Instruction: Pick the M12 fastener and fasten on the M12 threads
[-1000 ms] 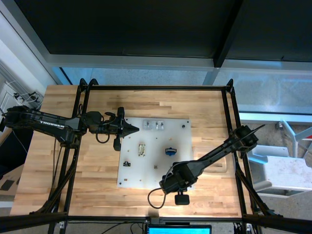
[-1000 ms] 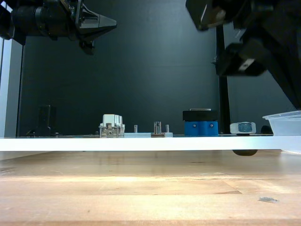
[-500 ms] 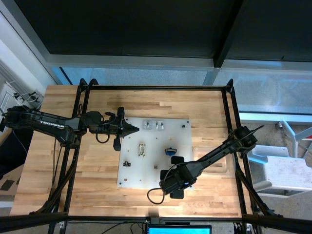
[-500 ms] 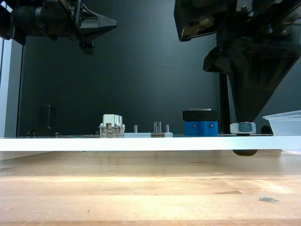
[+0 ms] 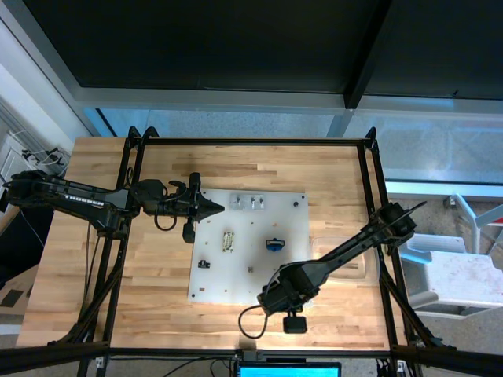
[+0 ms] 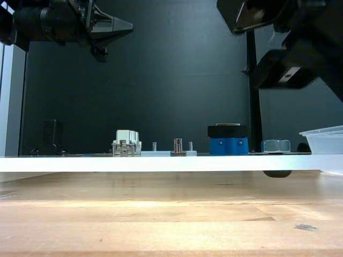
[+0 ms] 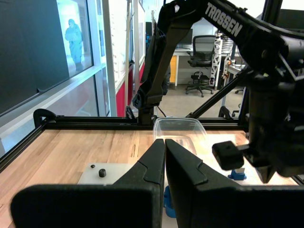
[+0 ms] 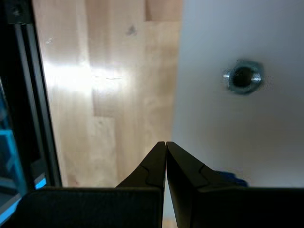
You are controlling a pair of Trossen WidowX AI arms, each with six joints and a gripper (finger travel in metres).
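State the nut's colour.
Nut: silver, best in right wrist view. Right pincer, shut, hangs over the board's near edge; left pincer, shut, over its far-left edge.

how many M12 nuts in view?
1: silver nut on its stud, near right edge of white board. Right gripper shut, raised beside it; left gripper shut, high over its far left.

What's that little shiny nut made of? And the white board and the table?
Small silver hexagonal nut: looks like metal, it glints grey. Flat white board: probably plastic, smooth and matte. Light brown plank table: wood, grain and joints show. Right claw hangs shut above the board's near edge; left claw hangs shut over its far left corner.
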